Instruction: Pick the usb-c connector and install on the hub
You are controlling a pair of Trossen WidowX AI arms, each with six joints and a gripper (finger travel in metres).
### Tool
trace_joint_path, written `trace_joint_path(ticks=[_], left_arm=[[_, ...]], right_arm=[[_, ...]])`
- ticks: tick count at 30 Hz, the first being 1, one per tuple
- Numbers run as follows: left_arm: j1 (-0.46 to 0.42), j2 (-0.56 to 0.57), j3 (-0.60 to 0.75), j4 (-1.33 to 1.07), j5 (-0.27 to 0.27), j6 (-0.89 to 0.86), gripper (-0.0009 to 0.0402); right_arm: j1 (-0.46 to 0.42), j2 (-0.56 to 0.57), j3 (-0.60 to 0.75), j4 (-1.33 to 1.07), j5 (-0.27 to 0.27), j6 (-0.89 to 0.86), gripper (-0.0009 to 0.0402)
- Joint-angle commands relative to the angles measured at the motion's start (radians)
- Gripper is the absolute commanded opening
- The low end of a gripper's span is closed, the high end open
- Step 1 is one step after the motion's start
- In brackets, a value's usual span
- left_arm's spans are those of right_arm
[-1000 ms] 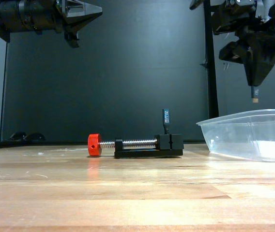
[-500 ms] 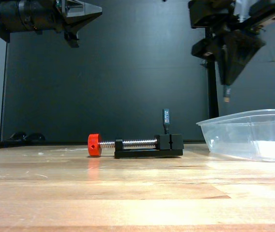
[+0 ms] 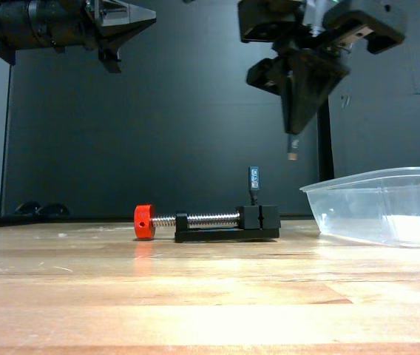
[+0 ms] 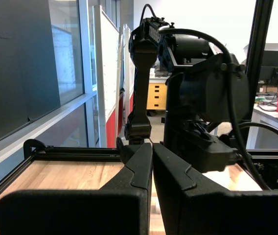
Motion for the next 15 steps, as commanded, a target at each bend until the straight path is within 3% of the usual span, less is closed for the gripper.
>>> trace_joint_path(ticks=[1, 15], left_arm=[[0.000, 0.000, 0.000, 0.000, 0.000, 0.000, 0.0000], [0.000, 0.000, 0.000, 0.000, 0.000, 0.000, 0.0000]], right_arm=[[-0.005, 0.035, 0.038, 0.002, 0.000, -0.021, 0.0004], [-0.019, 0.093, 0.099, 0.019, 0.000, -0.032, 0.0004]])
